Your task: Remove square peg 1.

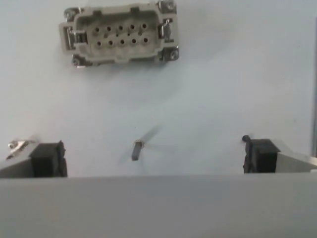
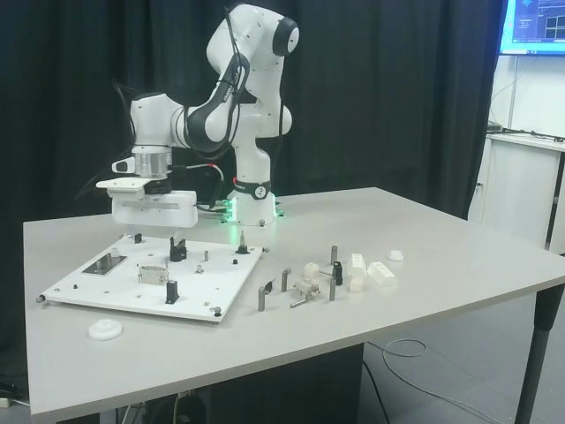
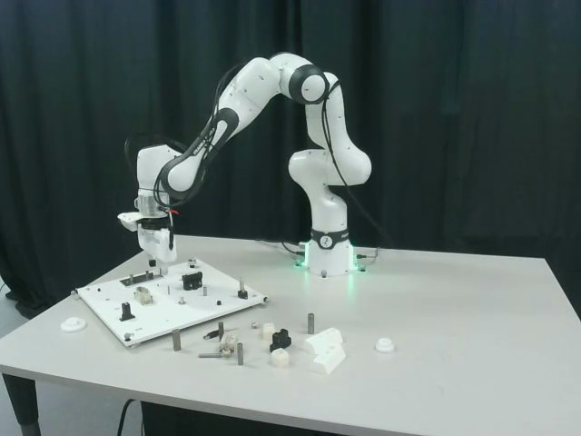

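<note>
Wrist view, left to right: one black fingertip [image 1: 48, 158], then the square peg [image 1: 137, 149], then the other fingertip. The gripper [image 1: 153, 157] is spread wide and holds nothing. The peg stands upright in the white board [image 1: 208, 99], between the fingers, with the multi-pin connector [image 1: 120, 34] on the board well apart from it. Judged from its look, the peg is small, rigid, light and smooth-sided, probably metal. Grip it on two opposite flat faces near the top and pull straight up, since tilting could jam it.

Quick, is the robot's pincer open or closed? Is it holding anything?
Pincer: open, holding nothing, hovering above the small peg on the white board.
</note>
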